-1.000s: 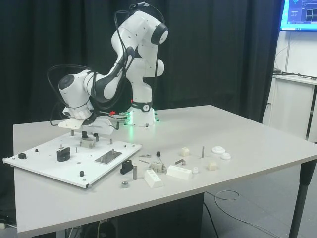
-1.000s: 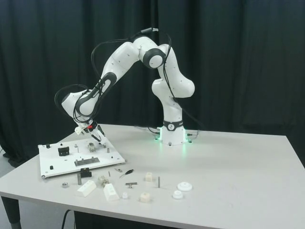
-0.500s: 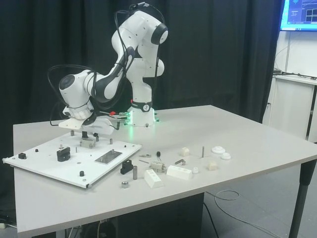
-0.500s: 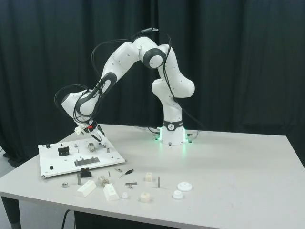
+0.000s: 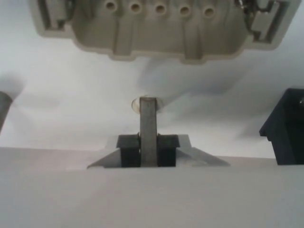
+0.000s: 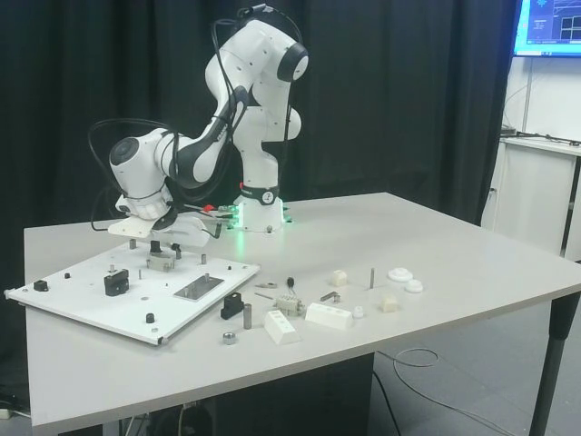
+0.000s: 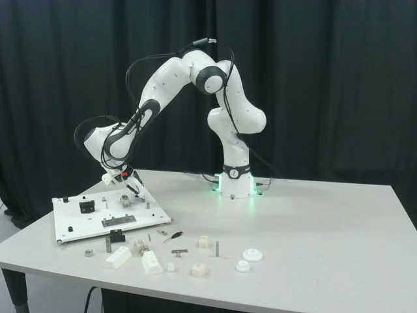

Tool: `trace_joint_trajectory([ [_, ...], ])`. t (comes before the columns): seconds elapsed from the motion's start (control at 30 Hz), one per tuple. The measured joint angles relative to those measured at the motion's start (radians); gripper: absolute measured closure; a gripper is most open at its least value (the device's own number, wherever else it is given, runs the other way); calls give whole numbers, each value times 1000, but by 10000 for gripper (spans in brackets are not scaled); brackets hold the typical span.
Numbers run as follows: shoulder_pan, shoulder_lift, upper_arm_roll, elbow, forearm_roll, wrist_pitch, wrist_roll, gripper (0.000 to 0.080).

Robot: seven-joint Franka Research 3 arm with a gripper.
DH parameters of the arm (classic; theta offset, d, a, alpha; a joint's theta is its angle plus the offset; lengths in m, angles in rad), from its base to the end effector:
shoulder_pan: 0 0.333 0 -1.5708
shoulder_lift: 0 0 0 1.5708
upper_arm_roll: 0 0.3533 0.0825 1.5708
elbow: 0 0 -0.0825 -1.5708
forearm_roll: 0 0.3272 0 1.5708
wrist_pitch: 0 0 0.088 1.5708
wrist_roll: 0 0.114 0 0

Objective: Remove square peg 3.

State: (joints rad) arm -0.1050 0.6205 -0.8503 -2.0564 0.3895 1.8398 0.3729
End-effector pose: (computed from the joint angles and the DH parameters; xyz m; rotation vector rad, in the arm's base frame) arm 0.3245 -0.3712 0.2577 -2.0762 2.1322 0.8966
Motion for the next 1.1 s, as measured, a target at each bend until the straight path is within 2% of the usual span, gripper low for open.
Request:
trace_joint_trajectory([
  [0.57,0,0,5,3,-10,0,1,728],
  [1.1,0,0,5,4,-9,-1,54,728],
])
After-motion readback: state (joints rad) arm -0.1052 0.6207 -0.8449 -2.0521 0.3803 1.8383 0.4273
